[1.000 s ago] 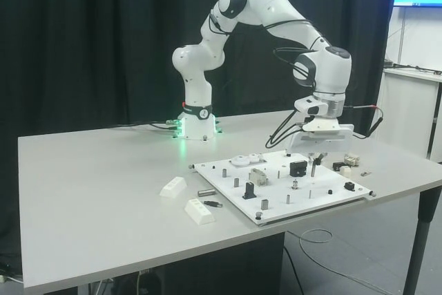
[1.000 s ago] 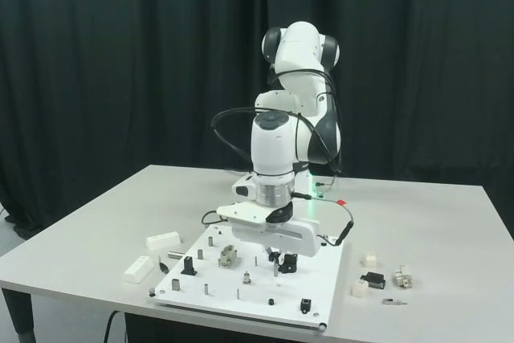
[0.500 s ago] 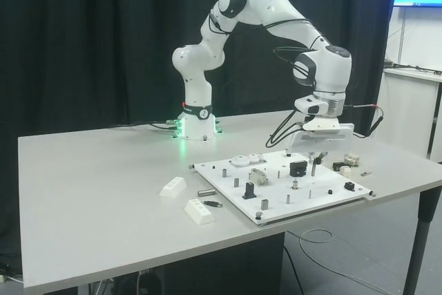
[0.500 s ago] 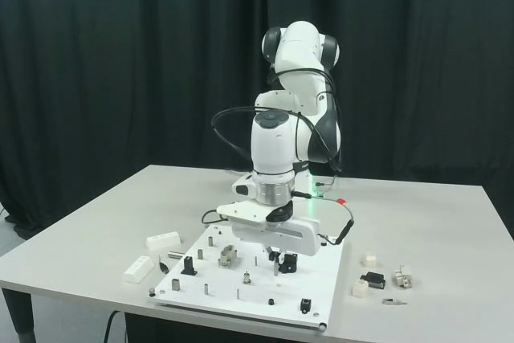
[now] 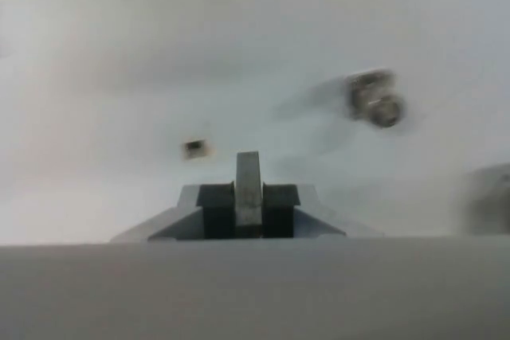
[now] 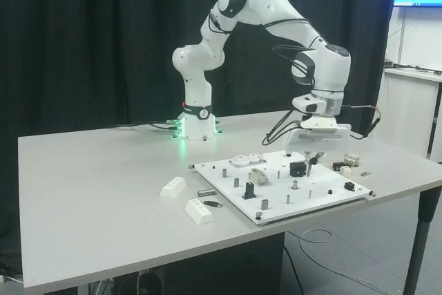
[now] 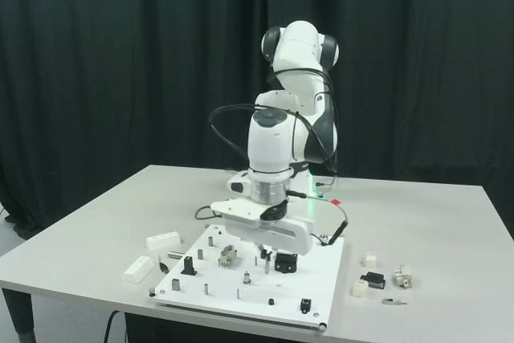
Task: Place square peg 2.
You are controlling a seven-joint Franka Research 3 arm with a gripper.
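Note:
A slim grey square peg point(image 5: 248, 185) stands upright between the black fingers point(image 5: 215, 211) of my gripper point(image 5: 248, 205), which is shut on it. In the wrist view a small square hole point(image 5: 194, 147) shows in the white board point(image 5: 263, 45) just beside the peg's tip. In the first room view my gripper point(image 6: 310, 159) hangs over the board point(image 6: 276, 202) close to a black fixture point(image 6: 298, 168). From the second room camera my gripper point(image 7: 263, 258) hovers a little above the board point(image 7: 241, 299), with the peg's lower end off the surface.
Several short pegs and a metal block point(image 6: 258, 175) stand on the board. A bolt head point(image 5: 376, 99) lies near the peg. Two white blocks point(image 6: 173, 186) point(image 6: 199, 211) rest on the table beside the board. Small loose parts point(image 7: 369, 281) sit on the board's other side.
The hand has shifted sideways over the board with the peg, away from the loose parts and toward the black fixture. The grip is unchanged.

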